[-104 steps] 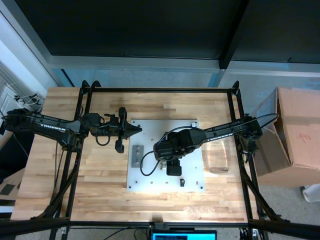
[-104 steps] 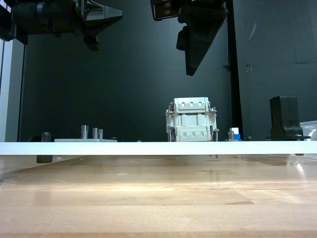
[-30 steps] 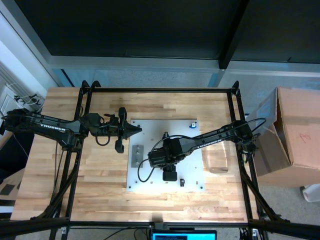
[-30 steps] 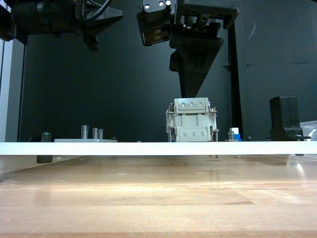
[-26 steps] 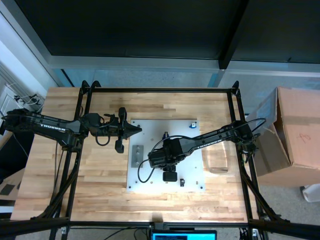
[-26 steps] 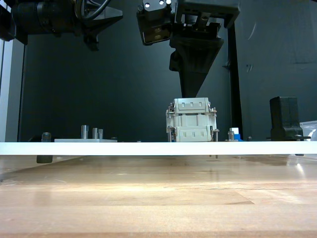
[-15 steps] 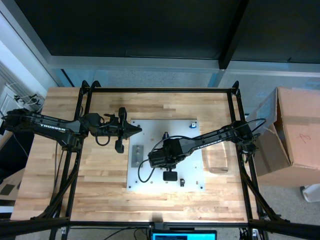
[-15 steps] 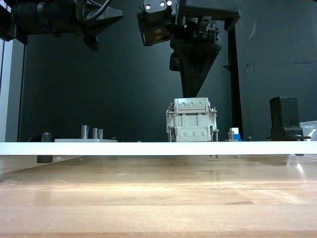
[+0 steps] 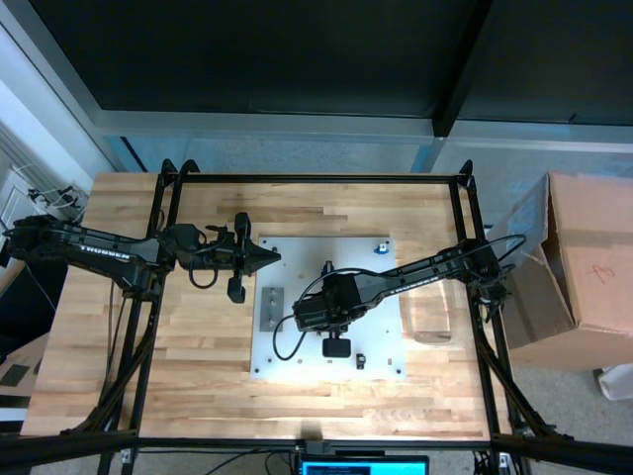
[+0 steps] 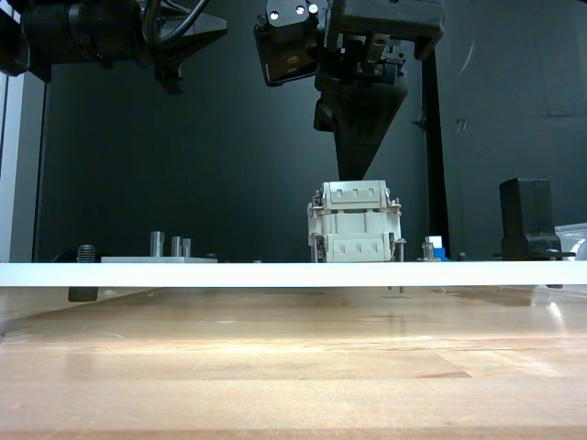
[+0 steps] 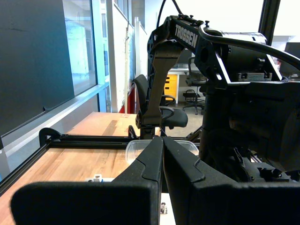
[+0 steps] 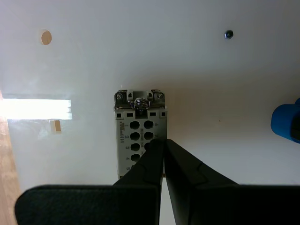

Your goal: Remove the HAN10E connector from the taskboard and place in the container

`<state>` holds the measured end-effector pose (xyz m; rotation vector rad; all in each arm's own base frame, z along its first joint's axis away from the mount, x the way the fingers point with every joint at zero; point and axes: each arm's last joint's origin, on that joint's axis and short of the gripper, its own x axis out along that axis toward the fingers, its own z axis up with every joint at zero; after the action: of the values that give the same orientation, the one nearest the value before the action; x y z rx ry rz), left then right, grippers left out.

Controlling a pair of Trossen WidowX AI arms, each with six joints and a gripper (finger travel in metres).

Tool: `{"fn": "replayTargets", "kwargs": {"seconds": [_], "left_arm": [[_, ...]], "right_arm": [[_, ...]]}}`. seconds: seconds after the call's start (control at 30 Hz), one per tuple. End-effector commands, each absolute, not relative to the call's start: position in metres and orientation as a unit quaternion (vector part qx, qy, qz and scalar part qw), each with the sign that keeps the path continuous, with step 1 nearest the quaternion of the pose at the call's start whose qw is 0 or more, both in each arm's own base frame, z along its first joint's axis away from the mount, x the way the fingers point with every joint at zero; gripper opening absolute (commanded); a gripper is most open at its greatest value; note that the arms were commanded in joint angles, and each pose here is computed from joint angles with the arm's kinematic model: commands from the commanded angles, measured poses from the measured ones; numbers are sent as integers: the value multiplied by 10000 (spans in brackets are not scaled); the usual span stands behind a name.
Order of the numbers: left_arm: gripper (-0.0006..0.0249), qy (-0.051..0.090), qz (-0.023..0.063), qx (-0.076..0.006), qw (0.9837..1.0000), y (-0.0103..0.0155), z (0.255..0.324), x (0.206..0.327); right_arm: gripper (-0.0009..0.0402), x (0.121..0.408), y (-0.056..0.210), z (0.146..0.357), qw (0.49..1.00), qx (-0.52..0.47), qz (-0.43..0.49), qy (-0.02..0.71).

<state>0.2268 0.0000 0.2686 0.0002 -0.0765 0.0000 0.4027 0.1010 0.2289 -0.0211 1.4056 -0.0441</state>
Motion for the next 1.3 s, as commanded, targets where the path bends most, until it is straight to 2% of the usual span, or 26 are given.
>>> {"fn": "replayTargets", "kwargs": {"seconds": [0.03,0.67,1.3], "left_arm": [[0,-382,2,1,9993,0,2686,2268],[0,-382,2,1,9993,0,2686,2268],[0,-382,2,1,9993,0,2686,2268]], "right_arm": [[1,4006,1015,2330,7637,-75,-176,6453],[0,3736,974,2967,8129,166,-84,5821],[0,3710,973,3011,8159,170,-66,5780]]}}
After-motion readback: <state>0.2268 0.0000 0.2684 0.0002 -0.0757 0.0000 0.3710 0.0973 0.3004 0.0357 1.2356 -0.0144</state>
